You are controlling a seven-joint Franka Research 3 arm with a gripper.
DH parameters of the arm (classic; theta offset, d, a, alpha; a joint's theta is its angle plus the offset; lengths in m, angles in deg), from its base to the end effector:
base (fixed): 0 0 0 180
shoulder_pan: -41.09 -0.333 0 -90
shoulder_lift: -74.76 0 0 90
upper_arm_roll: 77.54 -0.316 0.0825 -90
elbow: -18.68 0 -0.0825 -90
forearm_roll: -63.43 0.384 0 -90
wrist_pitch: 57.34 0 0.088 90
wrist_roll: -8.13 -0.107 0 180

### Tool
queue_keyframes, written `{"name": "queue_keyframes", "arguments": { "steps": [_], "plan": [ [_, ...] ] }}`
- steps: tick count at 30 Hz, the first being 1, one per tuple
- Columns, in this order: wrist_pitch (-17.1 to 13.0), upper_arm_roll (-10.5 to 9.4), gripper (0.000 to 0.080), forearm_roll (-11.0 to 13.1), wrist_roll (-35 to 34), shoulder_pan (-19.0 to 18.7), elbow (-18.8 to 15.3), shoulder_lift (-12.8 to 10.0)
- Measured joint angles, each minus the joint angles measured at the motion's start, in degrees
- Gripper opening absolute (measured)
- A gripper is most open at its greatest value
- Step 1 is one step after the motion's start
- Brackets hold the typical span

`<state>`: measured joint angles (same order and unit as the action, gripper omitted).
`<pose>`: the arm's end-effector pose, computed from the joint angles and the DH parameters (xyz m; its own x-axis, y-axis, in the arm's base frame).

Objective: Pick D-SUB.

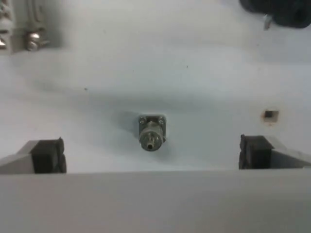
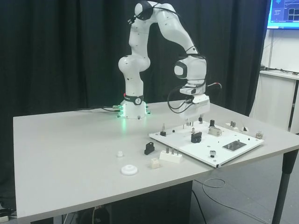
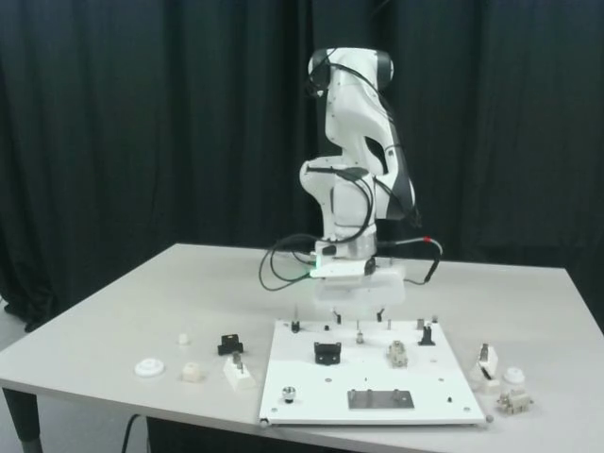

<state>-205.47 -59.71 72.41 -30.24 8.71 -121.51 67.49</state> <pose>0.4730 0.1178 0.2537 0.8550 -0.5184 -0.0153 -0.5185 -0.8538 -0.0471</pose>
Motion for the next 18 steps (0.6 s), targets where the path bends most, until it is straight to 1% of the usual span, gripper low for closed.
{"name": "queue_keyframes", "arguments": {
  "steps": [1, 2, 7, 11, 18],
  "plan": [
    [0.3, 0.09, 0.0771, -0.4, 0.0, 0.0, 0.1, 0.4],
    [0.6, 0.17, 0.0794, -0.7, 0.0, 0.0, 0.2, 0.8],
    [2.5, 0.45, 0.0799, -2.0, 0.0, 0.0, 0.9, 2.3],
    [3.8, 0.58, 0.0799, -3.1, -0.3, 0.0, 1.4, 2.9],
    [5.0, 0.64, 0.0800, -4.6, -0.8, 0.0, 2.0, 3.5]
  ]
}}
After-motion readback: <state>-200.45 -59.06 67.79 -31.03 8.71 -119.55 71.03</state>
